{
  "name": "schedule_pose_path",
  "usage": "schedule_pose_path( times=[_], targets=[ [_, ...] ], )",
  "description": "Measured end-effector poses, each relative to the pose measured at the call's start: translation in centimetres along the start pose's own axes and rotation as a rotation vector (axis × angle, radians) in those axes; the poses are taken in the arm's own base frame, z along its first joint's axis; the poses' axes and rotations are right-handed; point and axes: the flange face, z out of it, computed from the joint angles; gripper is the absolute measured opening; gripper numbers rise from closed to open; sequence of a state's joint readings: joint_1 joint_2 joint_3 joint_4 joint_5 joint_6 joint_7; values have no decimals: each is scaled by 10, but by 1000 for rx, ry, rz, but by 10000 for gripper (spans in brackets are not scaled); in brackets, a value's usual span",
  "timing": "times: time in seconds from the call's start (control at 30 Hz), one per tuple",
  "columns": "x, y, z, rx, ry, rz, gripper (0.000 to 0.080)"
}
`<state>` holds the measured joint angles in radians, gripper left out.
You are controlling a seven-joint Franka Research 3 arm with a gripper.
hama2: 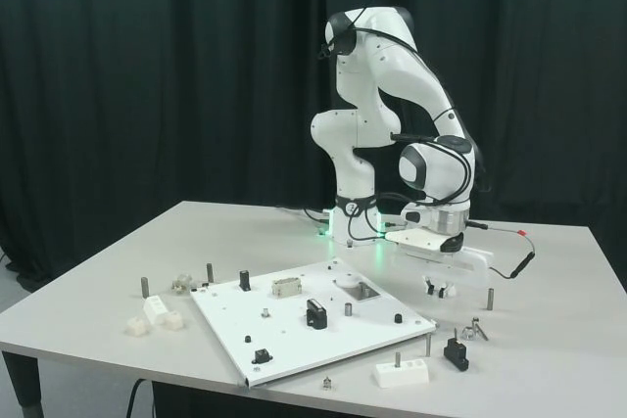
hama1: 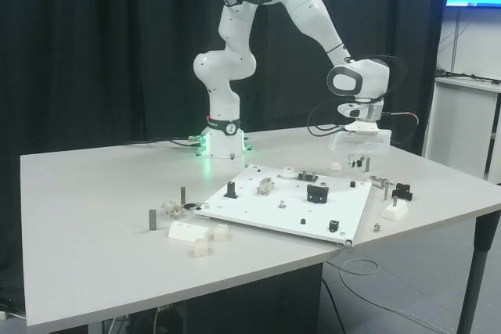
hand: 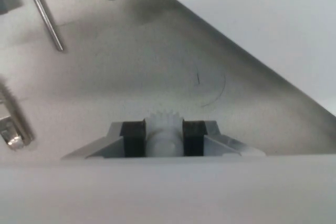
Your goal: Place small gear.
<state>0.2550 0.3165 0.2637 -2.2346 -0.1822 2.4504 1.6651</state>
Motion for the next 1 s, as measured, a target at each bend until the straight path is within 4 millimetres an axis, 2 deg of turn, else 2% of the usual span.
schedule_pose_path(
  times=[0.8, 0.87, 0.9, 1.0],
  targets=[
    [-17, -3, 17, 17, -20, -26, 144],
    [-18, -3, 18, 17, -21, -26, 166],
    [-18, -3, 18, 18, -22, -26, 451],
    [-18, -3, 18, 19, -22, -26, 451]
  ],
)
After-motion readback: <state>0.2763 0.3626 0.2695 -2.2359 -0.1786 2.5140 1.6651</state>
